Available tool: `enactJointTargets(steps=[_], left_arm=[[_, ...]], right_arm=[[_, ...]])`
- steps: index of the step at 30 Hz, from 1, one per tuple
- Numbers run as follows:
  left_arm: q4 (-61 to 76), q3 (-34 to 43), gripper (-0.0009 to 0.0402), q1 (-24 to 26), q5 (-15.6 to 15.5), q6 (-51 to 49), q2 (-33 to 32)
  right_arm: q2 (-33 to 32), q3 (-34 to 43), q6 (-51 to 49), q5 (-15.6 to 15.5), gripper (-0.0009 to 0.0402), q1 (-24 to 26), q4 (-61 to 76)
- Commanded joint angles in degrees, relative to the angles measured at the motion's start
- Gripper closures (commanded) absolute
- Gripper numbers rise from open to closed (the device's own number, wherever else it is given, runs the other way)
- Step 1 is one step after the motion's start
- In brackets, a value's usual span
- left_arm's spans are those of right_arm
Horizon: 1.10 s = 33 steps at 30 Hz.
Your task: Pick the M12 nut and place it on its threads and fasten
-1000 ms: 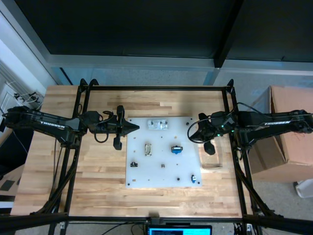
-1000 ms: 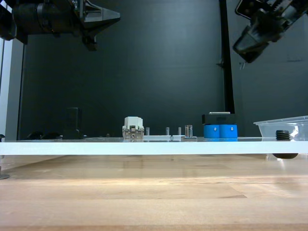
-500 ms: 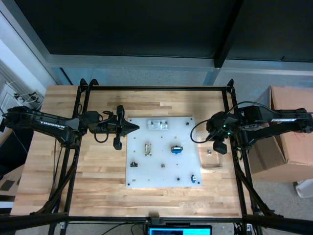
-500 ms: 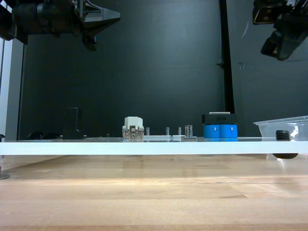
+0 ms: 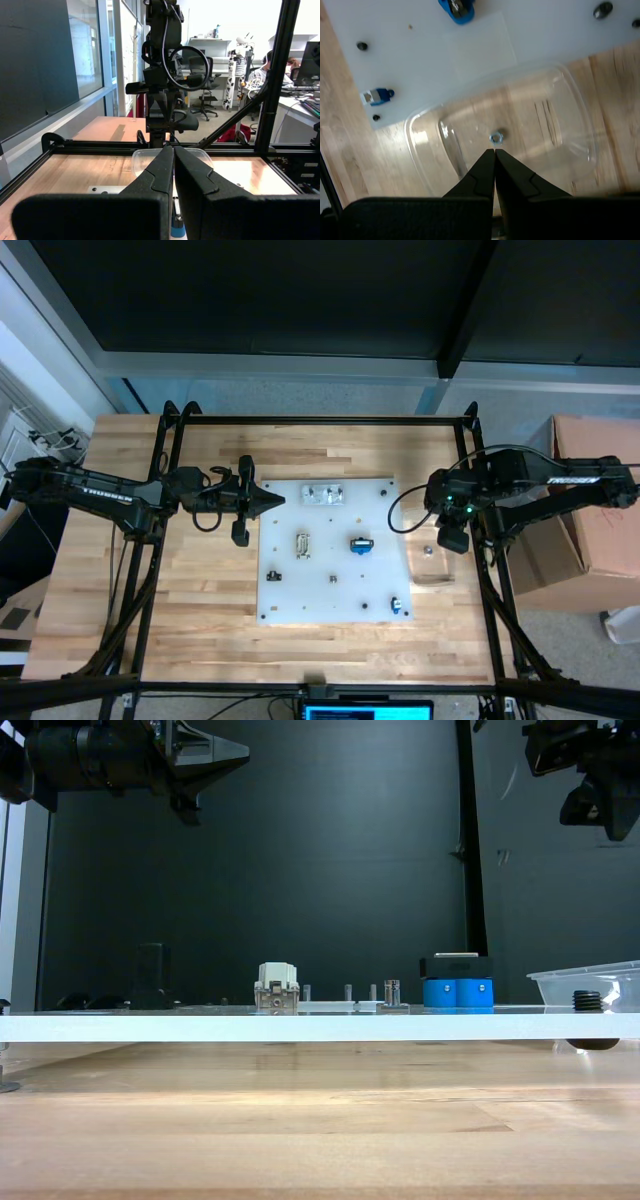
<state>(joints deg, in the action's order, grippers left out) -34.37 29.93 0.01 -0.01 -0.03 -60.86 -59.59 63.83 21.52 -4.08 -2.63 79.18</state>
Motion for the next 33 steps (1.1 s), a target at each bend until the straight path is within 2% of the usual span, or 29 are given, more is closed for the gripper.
enactJointTargets(steps=[1,6,9,17,22,28,33], left_arm=[[-0.02,0.02,0.0393,0.00,0.00,0.00,0.00],[-0.02,0.02,0.0393,0.00,0.00,0.00,0.00],[-0.02,0.02,0.0393,0.00,0.00,0.00,0.00],[-0.02,0.02,0.0393,-0.02,0.00,0.00,0.00],[-0.02,0.02,0.0393,0.00,0.00,0.00,0.00],[-0.02,0.02,0.0393,0.00,0.00,0.00,0.00],[-0.02,0.02,0.0393,0.00,0.00,0.02,0.00]], right_arm=[[-0.63,0.07,1.44,0.00,0.0393,-0.07,1.03],[-1.92,0.07,5.25,0.26,0.0392,-0.44,4.63],[-3.45,0.04,9.03,1.70,0.0383,-1.57,5.88],[-4.72,-0.46,8.31,1.86,0.0353,-2.78,5.60],[-4.72,-2.32,-5.95,4.50,0.0345,-5.01,5.01],[-5.46,-3.96,-31.41,4.55,0.0346,-8.20,2.56],[-7.65,-4.57,-43.91,4.57,0.0345,-9.64,0.11]])
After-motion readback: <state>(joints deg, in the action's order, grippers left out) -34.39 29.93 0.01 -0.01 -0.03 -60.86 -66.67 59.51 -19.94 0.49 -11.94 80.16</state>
